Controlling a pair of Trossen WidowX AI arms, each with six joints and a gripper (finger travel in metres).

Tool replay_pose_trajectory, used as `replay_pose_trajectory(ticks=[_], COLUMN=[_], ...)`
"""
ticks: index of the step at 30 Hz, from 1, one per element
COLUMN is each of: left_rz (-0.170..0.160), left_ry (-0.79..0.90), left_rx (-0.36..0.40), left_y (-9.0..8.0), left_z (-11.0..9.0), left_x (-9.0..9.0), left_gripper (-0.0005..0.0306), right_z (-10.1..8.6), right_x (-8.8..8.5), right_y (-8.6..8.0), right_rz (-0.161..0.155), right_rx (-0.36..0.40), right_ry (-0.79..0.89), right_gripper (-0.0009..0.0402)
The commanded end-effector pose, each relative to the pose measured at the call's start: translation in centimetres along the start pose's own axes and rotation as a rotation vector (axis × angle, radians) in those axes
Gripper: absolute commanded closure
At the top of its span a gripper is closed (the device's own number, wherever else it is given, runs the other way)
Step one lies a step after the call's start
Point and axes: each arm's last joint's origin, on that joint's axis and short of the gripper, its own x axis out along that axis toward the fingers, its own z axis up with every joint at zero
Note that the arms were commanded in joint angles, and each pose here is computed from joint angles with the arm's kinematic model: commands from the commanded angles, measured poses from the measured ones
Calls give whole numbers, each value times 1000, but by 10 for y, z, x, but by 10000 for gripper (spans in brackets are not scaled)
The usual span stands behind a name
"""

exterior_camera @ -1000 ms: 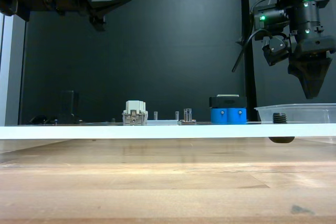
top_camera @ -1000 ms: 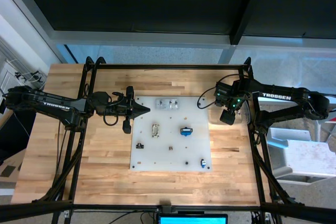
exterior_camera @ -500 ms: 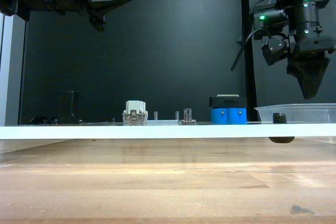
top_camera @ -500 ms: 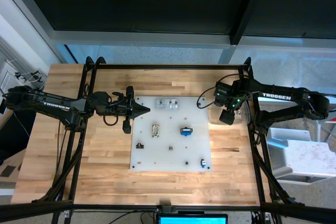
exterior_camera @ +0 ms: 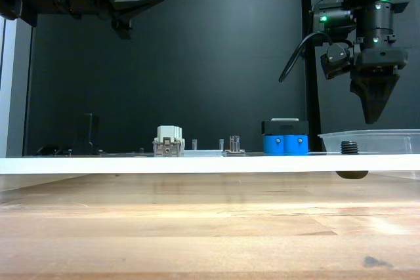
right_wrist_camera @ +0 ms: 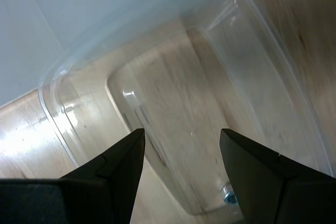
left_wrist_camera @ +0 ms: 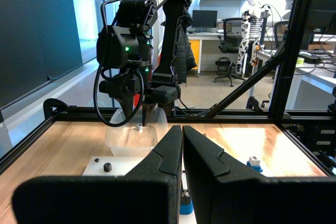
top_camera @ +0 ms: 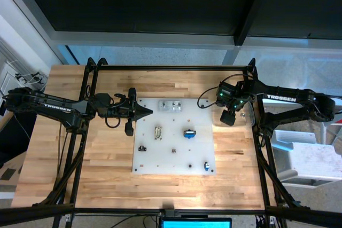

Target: Unfasten the M12 fastener and place in the container

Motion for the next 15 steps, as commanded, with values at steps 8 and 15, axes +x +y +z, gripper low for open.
replay_pose_trajectory(ticks=[8, 15], left_rz=[0, 0], left_ry=[-1, -1], left_rx=[0, 0], left_y=[0, 0], left_z=[0, 0], left_x=[0, 0], left_gripper=[300, 300], right_z=[4, 3], right_x=[0, 0], right_y=[0, 0], right_rz=[2, 2], right_rx=[1, 1], right_ry=[-37, -38], right_gripper=[194, 194])
